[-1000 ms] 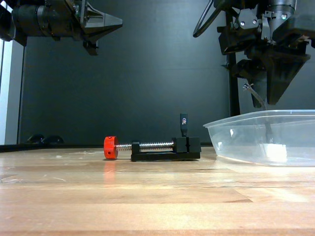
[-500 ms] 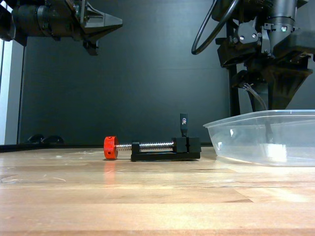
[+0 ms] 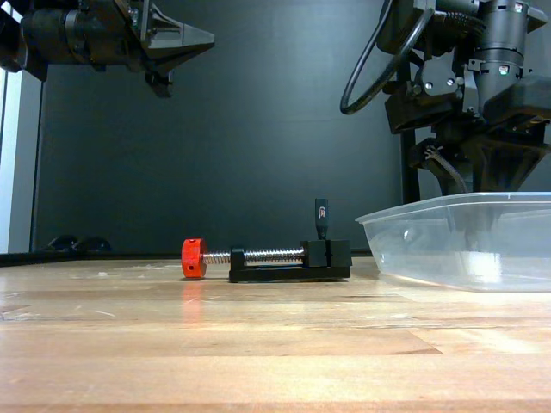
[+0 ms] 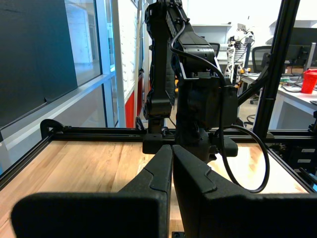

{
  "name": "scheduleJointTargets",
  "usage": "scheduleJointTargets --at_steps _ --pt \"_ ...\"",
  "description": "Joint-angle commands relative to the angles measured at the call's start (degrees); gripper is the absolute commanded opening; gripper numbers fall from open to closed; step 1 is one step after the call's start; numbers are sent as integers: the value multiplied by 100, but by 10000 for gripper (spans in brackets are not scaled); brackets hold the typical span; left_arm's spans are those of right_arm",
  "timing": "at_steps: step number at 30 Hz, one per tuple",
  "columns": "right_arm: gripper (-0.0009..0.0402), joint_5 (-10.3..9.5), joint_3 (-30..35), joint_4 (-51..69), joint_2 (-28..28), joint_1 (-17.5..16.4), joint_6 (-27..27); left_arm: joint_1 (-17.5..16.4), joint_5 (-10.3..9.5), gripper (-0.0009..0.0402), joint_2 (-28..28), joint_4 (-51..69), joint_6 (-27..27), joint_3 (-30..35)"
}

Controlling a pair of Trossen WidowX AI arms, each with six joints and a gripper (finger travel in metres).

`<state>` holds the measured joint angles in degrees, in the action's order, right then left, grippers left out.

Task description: Pick the USB-C connector and install on taskboard

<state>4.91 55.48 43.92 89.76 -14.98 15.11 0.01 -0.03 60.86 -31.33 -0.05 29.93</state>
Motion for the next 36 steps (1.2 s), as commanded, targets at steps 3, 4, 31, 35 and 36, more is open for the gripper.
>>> scheduleJointTargets --at_steps 3,4,31,35,36 --pt "181 4 -63 -107 0 -7 28 -2 0 0 0 -2 2 2" --pt "181 7 -74 -107 0 -7 55 0 0 0 0 -2 2 2" --pt "93 7 -120 -199 -7 -4 92 -2 0 0 0 -2 2 2" --pt "72 7 -142 -201 -7 -4 92 0 0 0 0 -2 2 2" --pt "67 4 -146 -201 -9 -4 92 -2 0 0 0 0 2 2"
